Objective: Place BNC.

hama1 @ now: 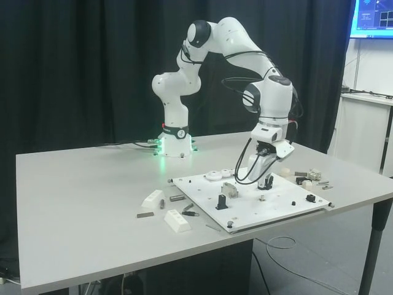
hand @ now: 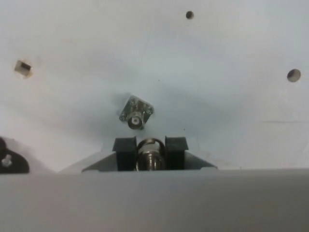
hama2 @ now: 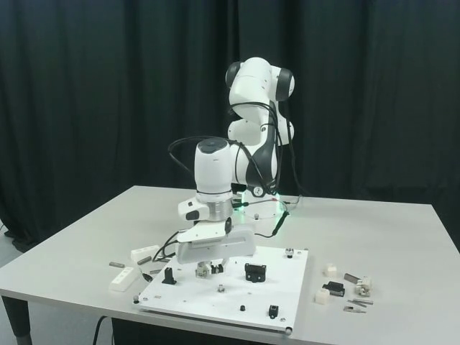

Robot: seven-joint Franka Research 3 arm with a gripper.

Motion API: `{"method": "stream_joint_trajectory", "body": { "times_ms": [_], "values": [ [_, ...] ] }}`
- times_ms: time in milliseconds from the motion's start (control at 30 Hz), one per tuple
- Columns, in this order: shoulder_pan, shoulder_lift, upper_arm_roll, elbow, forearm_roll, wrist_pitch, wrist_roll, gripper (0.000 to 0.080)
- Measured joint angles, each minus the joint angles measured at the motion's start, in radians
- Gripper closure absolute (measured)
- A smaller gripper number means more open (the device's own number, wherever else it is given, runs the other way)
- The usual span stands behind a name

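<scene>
Grey tabletop [hama1: 80, 184] backed by black curtains [hama2: 86, 86], carrying a white Franka arm [hama1: 233, 43] bolted at the rear, its base ringed with green light [hama1: 161, 144]. Bent forward and down over a white assembly board [hama1: 282, 206] — flat, square, near the tabletop's front edge, dotted with small holes and fixtures. Black tool [hand: 150, 153] hanging low over the board's middle, closed narrowly on the BNC plug [hand: 150, 155], the metal connector gripped between both black fingers [hand: 124, 152] and pointing downward. Directly ahead of the plug in the wrist view, close beneath it but apart: a metal BNC socket [hand: 136, 115] on a square flange, fixed upright to the board. Plug and socket near alignment, not yet joined. Elsewhere on the board, a black bracket [hama1: 221, 201] standing near the front, a second black block [hama2: 256, 272] toward the middle and a smaller black piece [hama2: 273, 311] close to one corner. Off the board on one side, two white blocks [hama1: 177, 220] and several small metal pins [hama1: 178, 198] scattered on the tabletop — on the other side, a cluster of small white and black parts [hama2: 338, 287]. Black cable [hama1: 245, 169] looping from the wrist down beside the tool.
</scene>
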Motion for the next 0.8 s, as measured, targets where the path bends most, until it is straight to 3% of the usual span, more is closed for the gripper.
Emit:
{"method": "stream_joint_trajectory", "body": {
  "times_ms": [800],
  "values": [
    [-0.004, 0.0, -0.001, 0.007, 0.0, 0.0, 0.013, 0.0683]
  ]
}}
